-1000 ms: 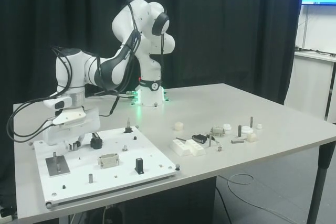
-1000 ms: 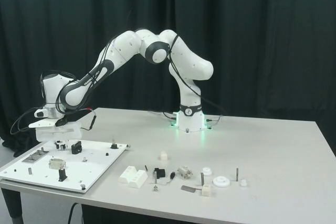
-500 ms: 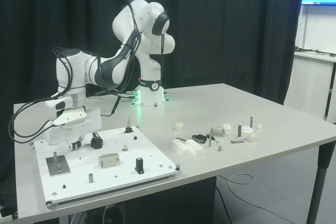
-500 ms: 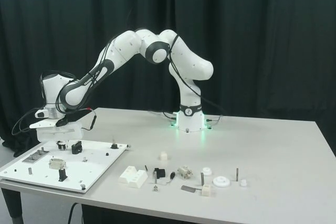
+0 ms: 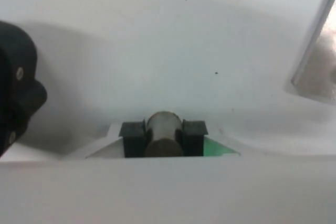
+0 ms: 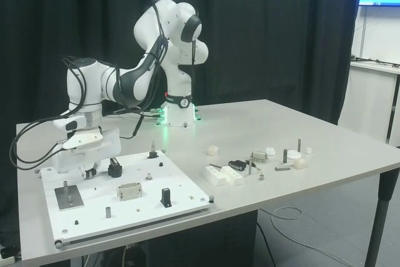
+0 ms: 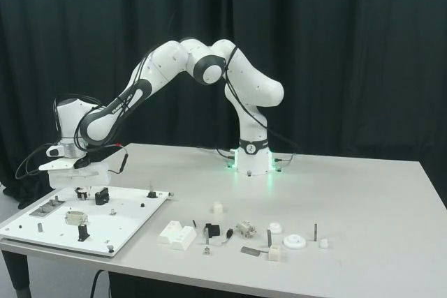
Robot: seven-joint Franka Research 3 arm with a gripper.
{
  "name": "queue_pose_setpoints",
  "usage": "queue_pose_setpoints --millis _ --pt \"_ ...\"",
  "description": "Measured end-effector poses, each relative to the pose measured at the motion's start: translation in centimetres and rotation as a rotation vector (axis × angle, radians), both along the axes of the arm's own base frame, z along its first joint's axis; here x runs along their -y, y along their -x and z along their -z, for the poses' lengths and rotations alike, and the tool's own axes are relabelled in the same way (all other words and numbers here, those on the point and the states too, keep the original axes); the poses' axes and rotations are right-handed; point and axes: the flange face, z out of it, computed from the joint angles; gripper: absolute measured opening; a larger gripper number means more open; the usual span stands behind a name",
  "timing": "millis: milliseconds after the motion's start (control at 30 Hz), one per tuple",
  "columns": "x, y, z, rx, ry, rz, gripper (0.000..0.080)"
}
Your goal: Remove round peg 4.
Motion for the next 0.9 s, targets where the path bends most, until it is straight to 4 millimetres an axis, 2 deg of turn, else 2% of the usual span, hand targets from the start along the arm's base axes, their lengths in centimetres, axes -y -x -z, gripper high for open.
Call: queue_pose_setpoints --millis 333,900 --pt "-0.1 -0.1 -0.6 -0.007 0.004 0.022 0.0146" --pt "-0.4 0.7 -4.0 -0.010 0.029 0.045 0.0146"
